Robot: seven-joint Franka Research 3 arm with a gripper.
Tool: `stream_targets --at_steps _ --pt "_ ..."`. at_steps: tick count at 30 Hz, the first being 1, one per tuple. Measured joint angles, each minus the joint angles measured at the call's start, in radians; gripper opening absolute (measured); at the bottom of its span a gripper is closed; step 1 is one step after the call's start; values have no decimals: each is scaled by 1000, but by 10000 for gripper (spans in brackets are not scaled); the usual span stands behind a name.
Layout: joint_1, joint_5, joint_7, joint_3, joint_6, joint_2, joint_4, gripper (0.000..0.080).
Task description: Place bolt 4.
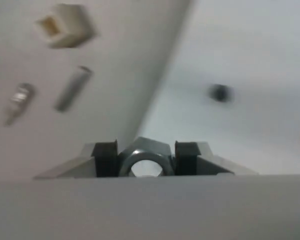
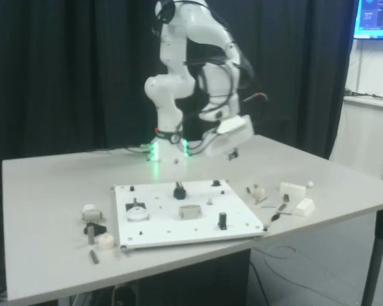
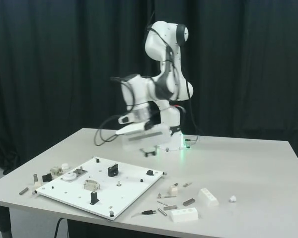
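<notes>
step: carry, judged | tool (image 1: pixel 145 165): clamped on bolt 4 (image 1: pixel 146 159), hex head between the pads | held well above the white board (image 2: pixel 185 217), toward the table's (image 2: pixel 45 191) back edge | next: travel over the board's target hole, align upright, lower gently

White arm (image 3: pixel 161 84), grey table (image 3: pixel 248 168), white board (image 3: pixel 129 186), seemingly grey bolt (image 1: pixel 145 159), black fingers (image 1: pixel 106 157).

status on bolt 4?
Gripper shut on bolt, carried above the table. White board below, not reached. Nothing in the way.
</notes>
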Motion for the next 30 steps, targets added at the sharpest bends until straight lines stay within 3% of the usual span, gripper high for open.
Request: stream_targets --at_steps 9,17,30 --pt "112 -103 242 77 36 13 0 241" --pt "199 -198 413 93 91 57 0 241" --pt "258 -209 431 94 186 173 31 241"
